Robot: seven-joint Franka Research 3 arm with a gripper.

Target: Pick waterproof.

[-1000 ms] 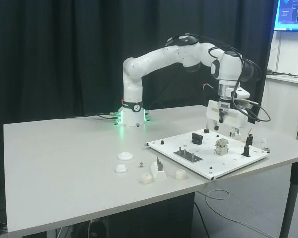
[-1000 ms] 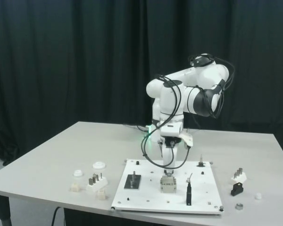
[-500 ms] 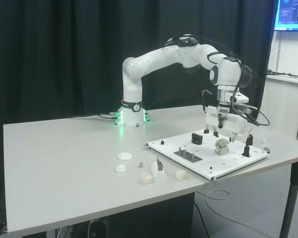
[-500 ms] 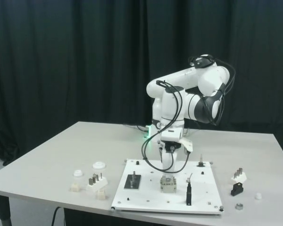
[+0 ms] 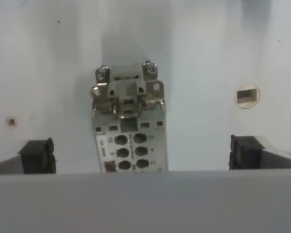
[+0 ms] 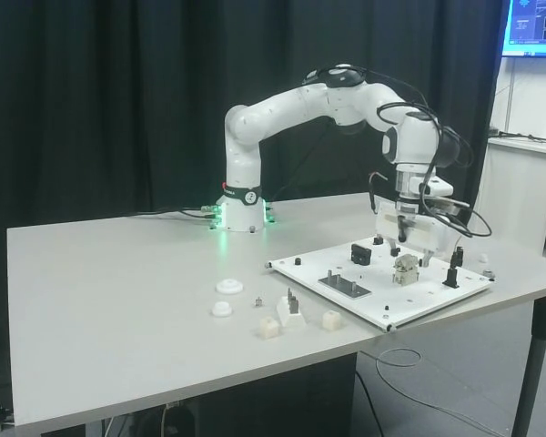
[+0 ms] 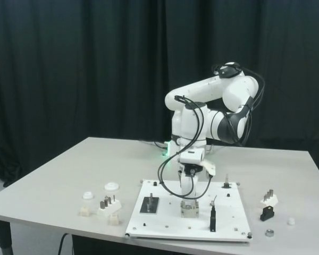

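Observation:
The waterproof connector (image 5: 128, 131) is a pale block with a metal clasp, two screws and several round sockets. It stands on the white board (image 6: 391, 305), near the board's middle (image 7: 189, 209). My gripper (image 5: 140, 154) hangs straight above it and is open, with one black fingertip (image 5: 36, 155) on either side of the block and well apart from it. In the first room view the gripper (image 6: 408, 244) sits just over the connector (image 6: 405, 269). In the second room view the gripper (image 7: 189, 192) nearly reaches the connector's top.
On the board stand a grey plate with a peg (image 7: 149, 204), a black upright part (image 7: 212, 218) and a black block (image 6: 359, 254). Several small white parts (image 6: 291, 314) lie on the table beside the board. A black clip (image 7: 266, 213) lies on the board's other side.
The gripper has come down and shifted over the connector, from well above the board to just over the block. The connector has not moved.

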